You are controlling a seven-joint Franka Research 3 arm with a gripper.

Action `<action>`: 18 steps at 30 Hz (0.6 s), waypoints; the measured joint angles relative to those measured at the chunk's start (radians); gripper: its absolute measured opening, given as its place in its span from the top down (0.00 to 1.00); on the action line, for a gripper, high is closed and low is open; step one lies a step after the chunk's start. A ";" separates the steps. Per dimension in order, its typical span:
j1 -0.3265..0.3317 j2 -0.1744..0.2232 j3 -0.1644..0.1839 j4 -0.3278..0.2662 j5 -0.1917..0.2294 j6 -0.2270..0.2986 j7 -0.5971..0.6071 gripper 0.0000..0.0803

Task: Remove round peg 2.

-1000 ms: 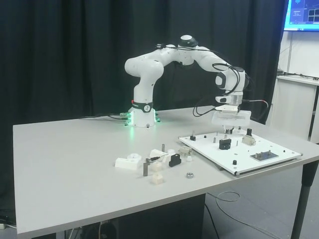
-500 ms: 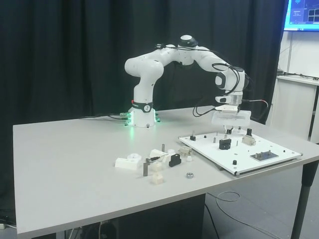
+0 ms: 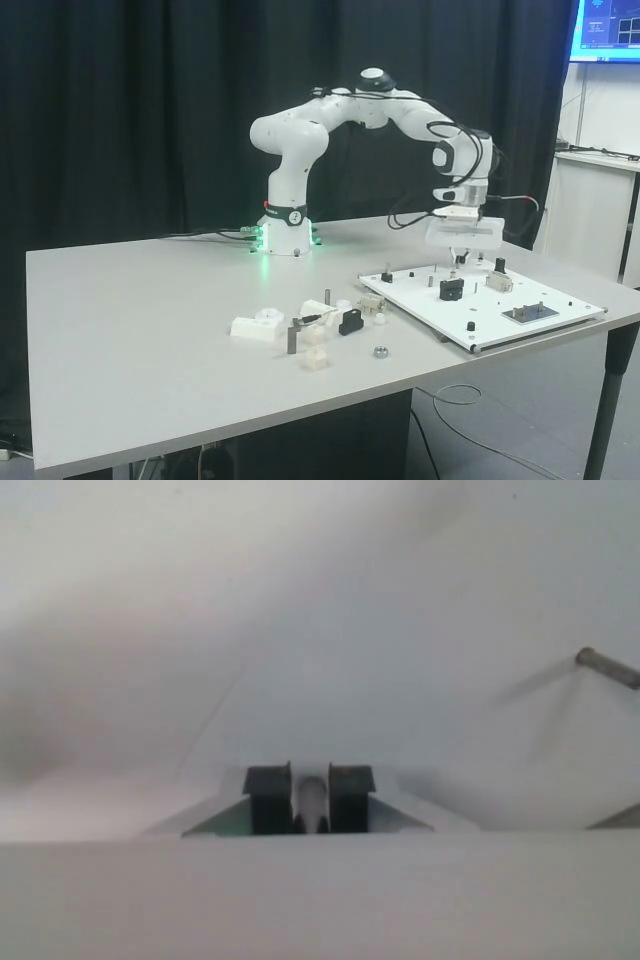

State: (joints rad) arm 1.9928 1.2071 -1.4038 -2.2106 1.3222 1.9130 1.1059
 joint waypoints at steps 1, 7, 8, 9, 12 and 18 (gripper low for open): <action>0.001 -0.004 -0.003 0.000 -0.005 0.000 0.000 0.91; 0.009 -0.019 -0.035 0.000 -0.046 -0.016 0.000 0.91; 0.011 -0.020 -0.044 0.000 -0.055 -0.023 0.000 0.91; 0.013 -0.021 -0.053 0.000 -0.063 -0.031 0.000 0.91; 0.019 -0.023 -0.083 0.000 -0.083 -0.055 0.000 0.91; 0.030 -0.023 -0.138 0.001 -0.109 -0.105 0.000 0.91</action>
State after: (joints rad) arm 2.0229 1.1841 -1.5419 -2.2097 1.2137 1.8077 1.1059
